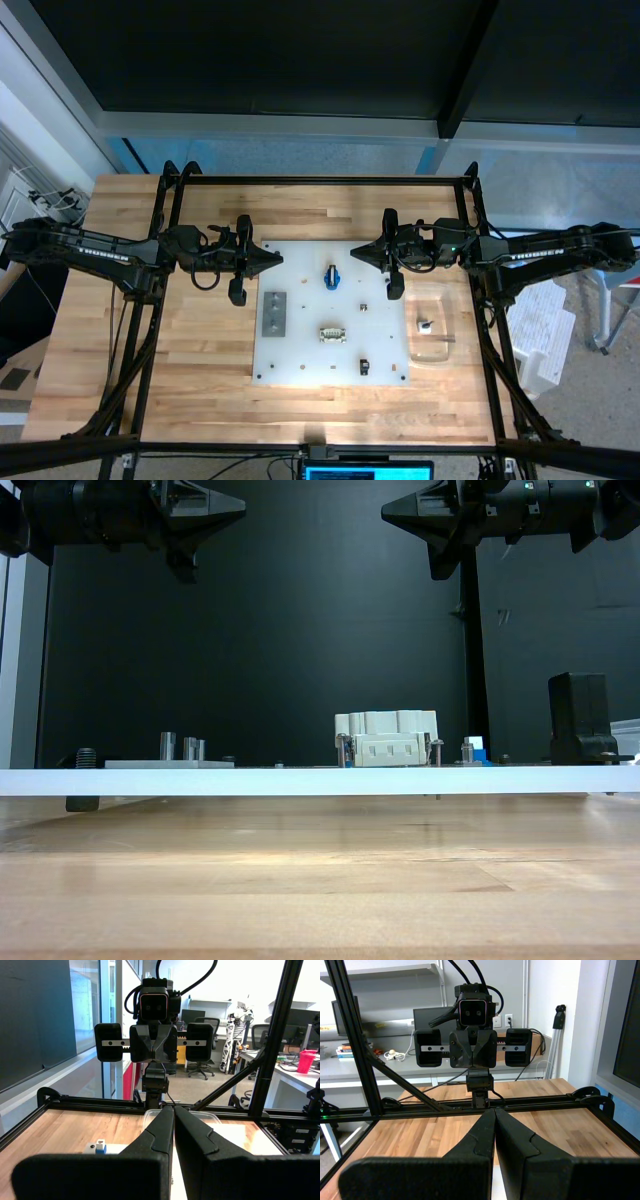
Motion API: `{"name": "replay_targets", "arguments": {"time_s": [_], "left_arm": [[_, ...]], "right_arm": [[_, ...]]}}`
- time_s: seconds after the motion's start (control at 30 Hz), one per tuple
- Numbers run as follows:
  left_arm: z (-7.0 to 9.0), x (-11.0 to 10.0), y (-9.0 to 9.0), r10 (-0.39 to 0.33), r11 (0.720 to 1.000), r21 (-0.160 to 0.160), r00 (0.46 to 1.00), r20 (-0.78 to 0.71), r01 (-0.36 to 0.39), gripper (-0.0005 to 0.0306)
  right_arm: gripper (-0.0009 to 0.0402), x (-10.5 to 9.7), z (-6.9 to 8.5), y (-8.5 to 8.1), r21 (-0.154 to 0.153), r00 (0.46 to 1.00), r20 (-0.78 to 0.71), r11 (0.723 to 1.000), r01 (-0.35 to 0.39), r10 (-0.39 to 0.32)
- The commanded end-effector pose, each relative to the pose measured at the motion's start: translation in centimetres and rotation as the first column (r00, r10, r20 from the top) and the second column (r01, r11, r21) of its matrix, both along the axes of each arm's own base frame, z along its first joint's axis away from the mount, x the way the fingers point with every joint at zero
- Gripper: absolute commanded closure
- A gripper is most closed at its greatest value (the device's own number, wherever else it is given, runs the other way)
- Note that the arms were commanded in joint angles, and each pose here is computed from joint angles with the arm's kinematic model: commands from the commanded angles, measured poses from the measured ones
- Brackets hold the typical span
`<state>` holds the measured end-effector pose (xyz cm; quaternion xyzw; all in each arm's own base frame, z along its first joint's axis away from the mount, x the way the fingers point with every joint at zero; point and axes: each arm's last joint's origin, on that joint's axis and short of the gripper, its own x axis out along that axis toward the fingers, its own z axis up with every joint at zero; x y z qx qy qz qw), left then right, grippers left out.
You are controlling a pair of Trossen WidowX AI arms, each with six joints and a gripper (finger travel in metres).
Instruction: Pick the USB connector and install on taskboard
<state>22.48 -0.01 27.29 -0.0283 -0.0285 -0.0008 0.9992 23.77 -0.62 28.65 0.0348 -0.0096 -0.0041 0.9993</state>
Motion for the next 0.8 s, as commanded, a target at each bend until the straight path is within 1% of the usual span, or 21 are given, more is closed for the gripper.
{"name": "replay_targets", "arguments": {"time_s": [0.03, 0.53, 0.63, 0.8], "left_arm": [[-0.02, 0.0, 0.01, 0.0, 1.0, 0.0, 1.0, 0.0, 0.0, 0.03], [-0.01, 0.0, 0.01, 0.0, 1.0, 0.0, 1.0, 0.0, 0.0, 0.03], [-0.02, 0.0, 0.01, 0.0, 1.0, 0.0, 1.0, 0.0, 0.0, 0.03], [-0.02, 0.0, 0.01, 0.0, 1.0, 0.0, 1.0, 0.0, 0.0, 0.03]], "right_arm": [[0.0393, 0.01, -0.01, 0.01, 0.0, 1.0, 0.0, 1.0, 0.0, 0.0], [0.0393, 0.01, 0.02, 0.01, 0.001, 1.0, 0.002, 1.0, 0.0, 0.0], [0.0393, -0.13, 0.08, 0.12, 0.001, 0.999, -0.003, 0.999, -0.039, 0.039], [0.0393, -0.86, 0.43, 0.15, 0.008, 0.992, -0.123, 0.999, -0.033, 0.034]]}}
